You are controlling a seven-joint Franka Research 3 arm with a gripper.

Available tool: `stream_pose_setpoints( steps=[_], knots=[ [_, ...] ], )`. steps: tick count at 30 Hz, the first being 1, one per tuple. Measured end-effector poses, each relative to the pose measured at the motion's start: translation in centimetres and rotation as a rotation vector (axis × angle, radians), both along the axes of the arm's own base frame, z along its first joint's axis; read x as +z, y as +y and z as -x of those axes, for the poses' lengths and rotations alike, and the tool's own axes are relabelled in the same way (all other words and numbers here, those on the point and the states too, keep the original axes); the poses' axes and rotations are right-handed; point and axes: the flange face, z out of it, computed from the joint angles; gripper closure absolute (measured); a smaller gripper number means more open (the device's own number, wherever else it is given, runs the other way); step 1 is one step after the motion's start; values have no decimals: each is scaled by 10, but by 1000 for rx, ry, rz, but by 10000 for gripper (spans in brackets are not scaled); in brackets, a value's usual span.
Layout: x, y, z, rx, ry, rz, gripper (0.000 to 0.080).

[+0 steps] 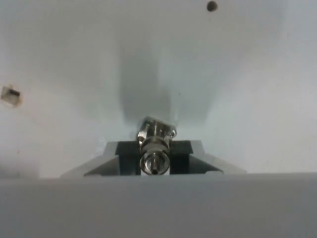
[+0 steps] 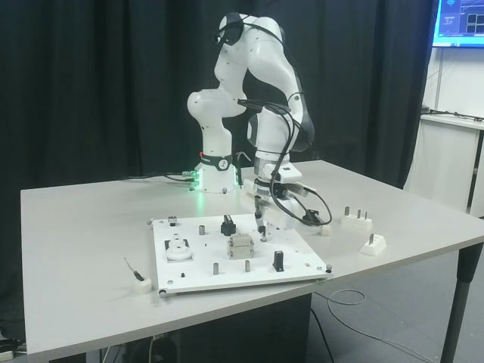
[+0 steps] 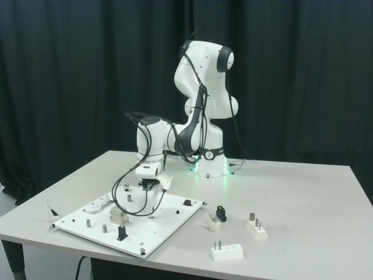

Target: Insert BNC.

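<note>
Black curtains hung behind the grey tabletop (image 2: 76,219), where the white arm (image 2: 257,68) reached down over a white board (image 2: 302,253). Its hand (image 1: 155,168) pinched a metal connector (image 1: 154,156) between the fingertips, upright, directly over the socket (image 1: 157,128) on the board.

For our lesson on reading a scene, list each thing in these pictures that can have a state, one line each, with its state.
BNC connector: held between the fingers of the tool, just above the white board.
Tool: shut on the BNC connector, pointing down over the board.
White board: flat on the grey table.
Arm base light: lit green.
</note>
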Motion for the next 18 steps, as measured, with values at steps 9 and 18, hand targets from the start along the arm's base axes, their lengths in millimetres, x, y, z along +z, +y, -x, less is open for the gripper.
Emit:
stream_pose_setpoints(
  steps=[9, 18],
  knots=[
    [0, 0, 0, 35, 2, 0, 682],
    [0, -1, 0, -89, -6, -2, 682]
  ],
)
